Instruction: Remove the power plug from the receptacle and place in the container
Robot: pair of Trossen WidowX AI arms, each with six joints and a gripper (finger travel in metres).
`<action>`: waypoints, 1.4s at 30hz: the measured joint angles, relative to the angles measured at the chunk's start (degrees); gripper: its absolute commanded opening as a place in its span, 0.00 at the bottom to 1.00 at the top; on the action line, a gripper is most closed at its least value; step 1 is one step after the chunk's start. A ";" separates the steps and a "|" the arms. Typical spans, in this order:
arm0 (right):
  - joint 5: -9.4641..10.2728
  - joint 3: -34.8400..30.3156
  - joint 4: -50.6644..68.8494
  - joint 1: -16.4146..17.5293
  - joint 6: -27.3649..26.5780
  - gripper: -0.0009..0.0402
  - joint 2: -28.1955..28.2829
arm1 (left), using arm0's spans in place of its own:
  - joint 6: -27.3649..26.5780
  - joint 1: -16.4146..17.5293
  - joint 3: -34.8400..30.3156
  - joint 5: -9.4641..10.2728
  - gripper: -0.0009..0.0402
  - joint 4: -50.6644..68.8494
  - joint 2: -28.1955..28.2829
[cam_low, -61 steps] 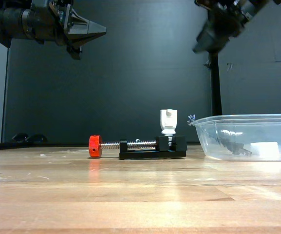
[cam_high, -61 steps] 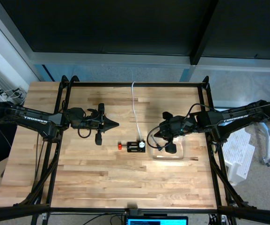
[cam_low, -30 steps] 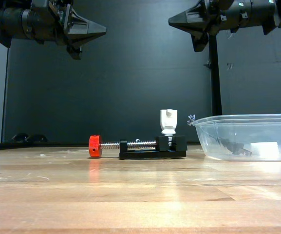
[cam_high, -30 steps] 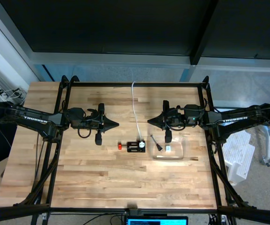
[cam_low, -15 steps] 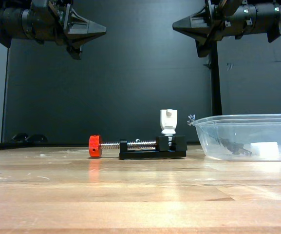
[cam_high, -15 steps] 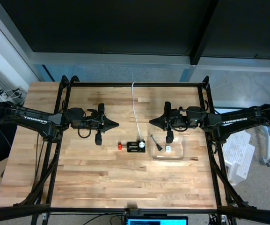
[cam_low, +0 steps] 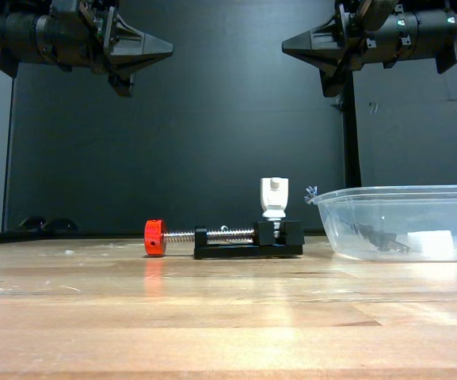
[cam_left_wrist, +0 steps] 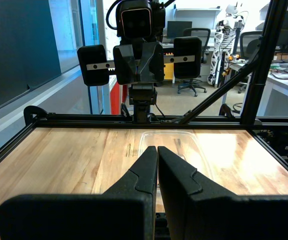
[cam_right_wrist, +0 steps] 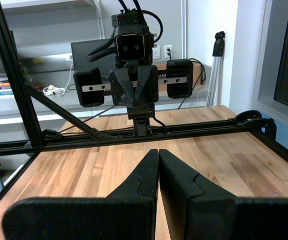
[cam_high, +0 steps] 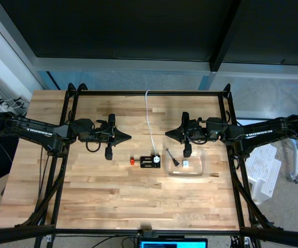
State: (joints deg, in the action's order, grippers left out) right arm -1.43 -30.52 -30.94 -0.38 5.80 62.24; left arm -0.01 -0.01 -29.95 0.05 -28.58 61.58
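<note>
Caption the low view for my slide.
Power plug in container, receptacle beside it; left gripper and right gripper hover shut overhead.

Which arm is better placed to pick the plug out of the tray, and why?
Right. The right gripper, shut, hovers high near the tray holding the plug. The left gripper, also shut, hovers to the left of the socket block, farther from the tray.

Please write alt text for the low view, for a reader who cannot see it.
The power plug lies inside the container, apart from the receptacle on the table. The left gripper and the right gripper, both shut, hang high above, pointing at each other.
</note>
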 measured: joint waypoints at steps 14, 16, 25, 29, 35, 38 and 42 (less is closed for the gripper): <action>0.00 0.00 -0.26 0.00 -0.59 0.02 0.11 | -0.02 0.00 0.02 -0.02 0.02 0.02 0.00; 0.00 -0.02 -0.26 0.00 -0.59 0.02 0.11 | 0.00 0.00 0.02 0.00 0.02 0.00 0.00; -0.02 0.00 -0.17 0.00 -0.61 0.02 0.11 | -0.02 0.00 0.00 0.00 0.02 0.00 0.00; 0.00 -0.02 -0.15 0.00 -0.61 0.02 0.11 | 0.00 0.00 0.00 0.00 0.02 0.00 0.00; 0.00 -0.02 0.31 0.00 -0.59 0.02 0.11 | 0.00 0.00 0.00 0.00 0.02 0.00 0.00; -0.02 -0.02 0.50 0.00 -0.59 0.02 0.11 | 0.00 0.00 0.02 0.00 0.02 0.00 0.00; -0.02 -0.02 0.52 0.00 -0.59 0.02 0.11 | 0.00 0.00 0.00 0.00 0.02 0.02 0.00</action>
State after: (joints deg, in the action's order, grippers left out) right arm -1.45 -30.55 -30.41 -0.38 5.21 62.35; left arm -0.01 -0.01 -29.95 0.05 -28.56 61.58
